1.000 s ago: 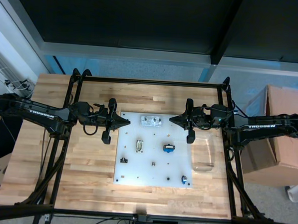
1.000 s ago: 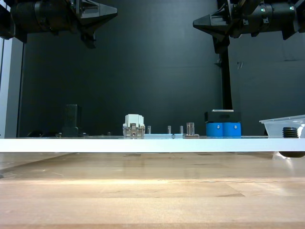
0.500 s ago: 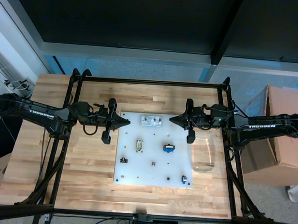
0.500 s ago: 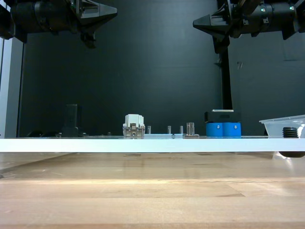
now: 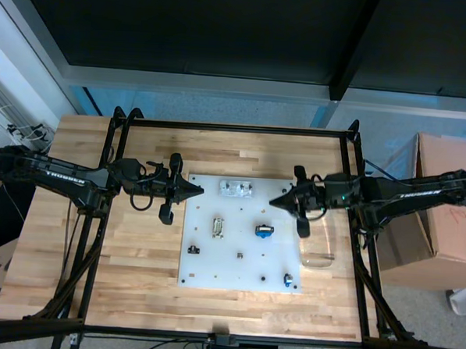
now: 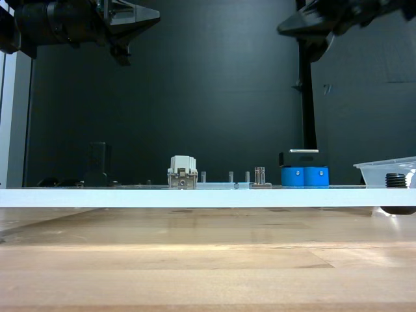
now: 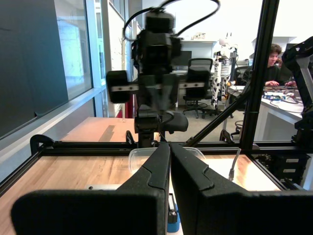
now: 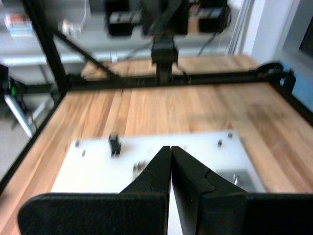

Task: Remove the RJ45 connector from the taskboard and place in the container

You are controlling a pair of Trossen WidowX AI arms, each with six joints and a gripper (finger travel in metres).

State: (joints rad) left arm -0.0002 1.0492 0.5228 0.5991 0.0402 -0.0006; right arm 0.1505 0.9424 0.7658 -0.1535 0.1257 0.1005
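The RJ45 connector looks to be the pale grey-white piece [image 5: 218, 227] seated upright on the white taskboard [image 5: 212, 271]; it also shows in the low view [image 6: 182, 172]. My left gripper [image 5: 200, 191] hangs shut and empty high over the board's left edge, up in the low view [image 6: 157, 13] too. Over the board's right side, beside the clear container [image 5: 319, 241], my right gripper [image 5: 272, 201] is shut and empty, well above the parts [image 6: 281, 29]. Both wrist views show closed fingertips, left [image 7: 169, 145] and right [image 8: 170, 148].
On the board also stand a silver fitting [image 5: 236, 189], a blue block [image 5: 263, 231], a small black part [image 5: 193, 250] and a bolt [image 5: 289, 281]. A black frame [image 5: 235, 128] rings the wooden table. A cardboard box [image 5: 442, 209] sits off to the right.
My right gripper has shifted toward the near side and slightly right, and it is blurred in the low view. The left arm and the connector have not moved.
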